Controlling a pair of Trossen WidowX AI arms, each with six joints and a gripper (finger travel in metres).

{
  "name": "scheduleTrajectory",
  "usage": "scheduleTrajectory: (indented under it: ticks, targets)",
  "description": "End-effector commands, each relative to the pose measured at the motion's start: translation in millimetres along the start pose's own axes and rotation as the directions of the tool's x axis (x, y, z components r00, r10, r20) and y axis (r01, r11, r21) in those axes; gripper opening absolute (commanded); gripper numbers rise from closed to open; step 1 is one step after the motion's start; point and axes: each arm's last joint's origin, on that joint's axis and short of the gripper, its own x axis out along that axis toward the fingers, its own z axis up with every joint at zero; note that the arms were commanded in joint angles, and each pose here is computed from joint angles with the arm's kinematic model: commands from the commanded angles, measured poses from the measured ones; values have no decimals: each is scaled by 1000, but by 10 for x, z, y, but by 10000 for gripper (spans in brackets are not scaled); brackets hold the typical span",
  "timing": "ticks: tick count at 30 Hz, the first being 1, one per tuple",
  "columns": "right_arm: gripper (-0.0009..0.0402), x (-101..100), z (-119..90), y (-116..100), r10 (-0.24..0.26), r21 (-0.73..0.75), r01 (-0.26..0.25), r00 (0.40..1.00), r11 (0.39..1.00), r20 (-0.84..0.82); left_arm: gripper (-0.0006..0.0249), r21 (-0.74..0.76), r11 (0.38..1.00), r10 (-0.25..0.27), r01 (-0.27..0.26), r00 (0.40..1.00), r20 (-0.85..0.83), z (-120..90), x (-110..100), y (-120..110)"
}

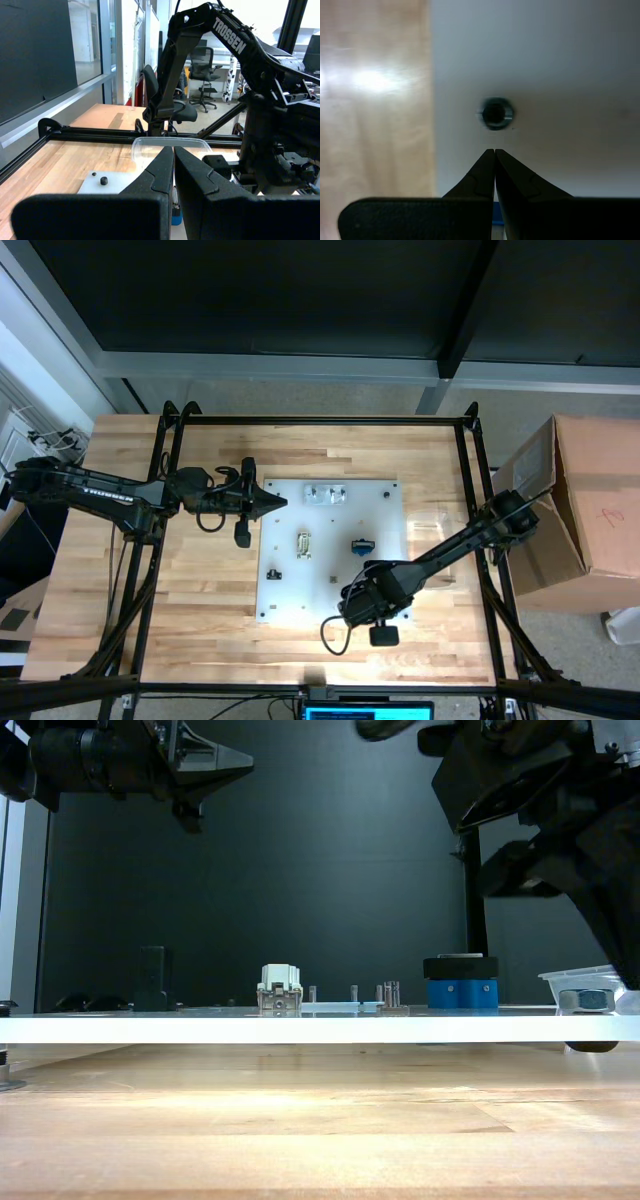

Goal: Pick the M12 nut and place it on its threads and fasten

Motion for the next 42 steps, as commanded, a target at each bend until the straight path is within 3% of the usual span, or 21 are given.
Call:
scheduleTrajectory:
  ticks: [1, 5, 14, 19, 22, 24, 27, 29, 33, 37, 42]
  targets:
    - [0, -5, 6, -20, -54, 8, 54, 998, 999, 25, 0, 0, 1000, 0, 0, 1000, 0, 0, 1, 0]
    - [0, -6, 25, -27, -96, 12, 96, 993, 995, 63, 0, 0, 1000, 0, 0, 1000, 2, 1, 0, 0]
    - [0, -4, 50, -10, -78, 11, 77, 993, 997, 88, 0, 0, 1000, 0, 0, 1000, 0, 0, 1, 0]
    - [0, 3, 44, 8, -26, -5, 26, 997, 1000, 68, 0, 0, 1000, 0, 0, 1000, 0, 0, 1, 0]
    - [0, 3, 44, 15, -20, -19, 22, 997, 1000, 68, 0, 0, 1000, 0, 0, 1000, 1, 1, 0, 0]
    - [0, 3, 41, 30, 20, -25, -18, 998, 1000, 52, 0, 0, 1000, 0, 0, 1000, 1, 1, 0, 0]
    - [0, 4, 30, 78, 167, -50, -167, 986, 985, -8, 0, 0, 1000, 0, 0, 1000, 0, 0, 1, 1]
    - [0, 1, 17, 96, 229, -57, -231, 972, 971, -45, 0, 0, 1000, 0, 0, 1000, 1, 1, 0, 0]
    - [0, 2, 4, 88, 219, -56, -222, 974, 973, -58, 0, 0, 1000, 0, 0, 1000, 0, 0, 1, 0]
    - [0, -4, 2, 75, 176, -50, -178, 983, 983, -43, 0, 0, 1000, 0, 0, 1000, 1, 1, 0, 0]
    - [0, -122, -4, 55, 157, -41, -157, 988, 987, 4, 0, 0, 1000, 0, 0, 1000, 1, 1, 0, 0]
